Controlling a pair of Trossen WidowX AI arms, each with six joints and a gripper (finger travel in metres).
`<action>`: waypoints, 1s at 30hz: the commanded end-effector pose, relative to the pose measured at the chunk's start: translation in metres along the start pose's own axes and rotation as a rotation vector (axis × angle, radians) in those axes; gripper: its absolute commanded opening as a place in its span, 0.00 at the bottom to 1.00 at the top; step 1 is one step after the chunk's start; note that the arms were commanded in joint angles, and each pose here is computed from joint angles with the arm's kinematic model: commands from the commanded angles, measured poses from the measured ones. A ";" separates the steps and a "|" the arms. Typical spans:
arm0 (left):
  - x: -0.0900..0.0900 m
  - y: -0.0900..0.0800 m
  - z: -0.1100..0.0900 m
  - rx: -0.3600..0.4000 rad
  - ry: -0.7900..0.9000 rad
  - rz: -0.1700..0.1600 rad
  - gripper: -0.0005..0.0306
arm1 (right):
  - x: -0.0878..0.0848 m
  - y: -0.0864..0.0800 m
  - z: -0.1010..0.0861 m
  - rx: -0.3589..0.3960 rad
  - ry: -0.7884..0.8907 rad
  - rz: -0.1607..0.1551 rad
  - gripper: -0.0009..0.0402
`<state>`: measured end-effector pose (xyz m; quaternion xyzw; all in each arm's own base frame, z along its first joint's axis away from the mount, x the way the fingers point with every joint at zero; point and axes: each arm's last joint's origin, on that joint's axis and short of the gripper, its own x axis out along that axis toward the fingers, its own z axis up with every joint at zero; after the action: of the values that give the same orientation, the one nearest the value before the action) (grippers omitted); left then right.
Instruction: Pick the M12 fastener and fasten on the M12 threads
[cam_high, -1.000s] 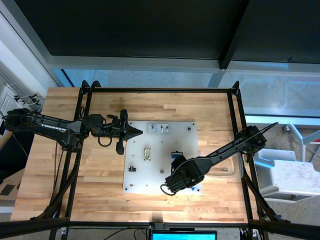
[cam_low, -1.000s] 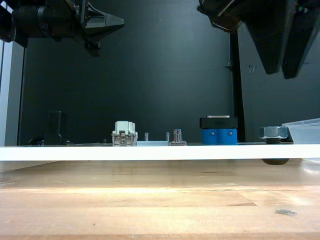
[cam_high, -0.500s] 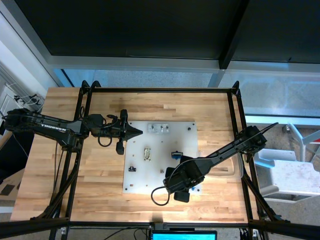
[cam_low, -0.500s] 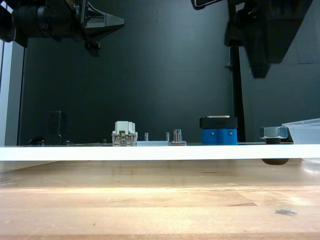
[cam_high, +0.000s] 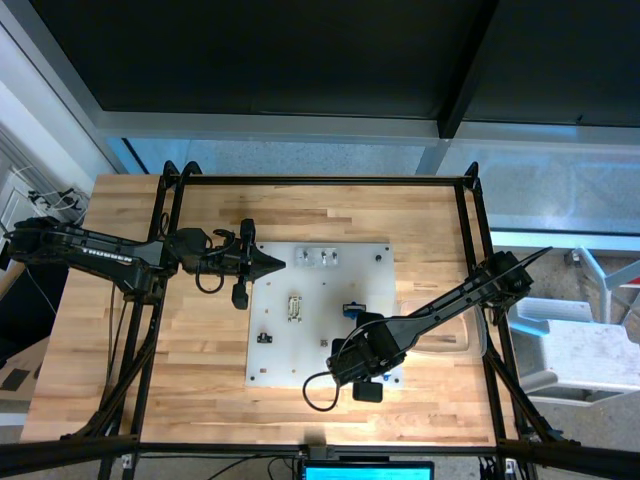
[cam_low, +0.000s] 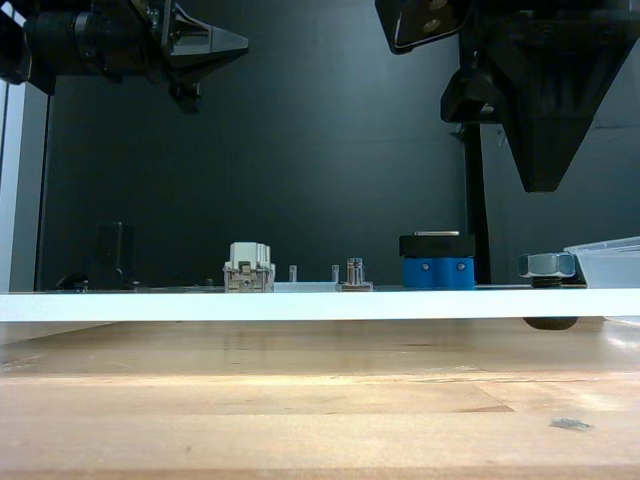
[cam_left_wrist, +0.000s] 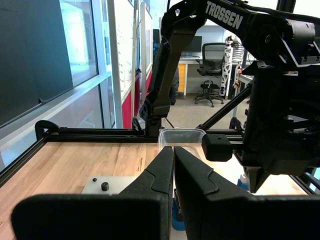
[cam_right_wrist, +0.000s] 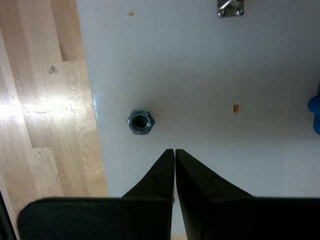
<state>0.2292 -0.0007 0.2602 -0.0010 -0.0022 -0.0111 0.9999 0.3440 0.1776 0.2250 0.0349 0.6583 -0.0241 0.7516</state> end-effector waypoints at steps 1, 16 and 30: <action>0.000 0.000 0.000 0.000 0.000 0.000 0.02 | 0.000 0.001 -0.001 -0.004 0.001 0.000 0.03; 0.000 0.000 0.000 0.000 0.000 0.000 0.02 | 0.025 0.002 -0.009 -0.117 -0.006 0.006 0.02; 0.000 0.000 0.000 0.000 0.000 0.000 0.02 | 0.039 0.006 -0.007 -0.095 -0.027 0.022 0.02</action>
<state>0.2292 -0.0007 0.2602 -0.0010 -0.0022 -0.0111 0.9999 0.3420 0.1843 0.1849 0.0025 0.6489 0.0174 0.7606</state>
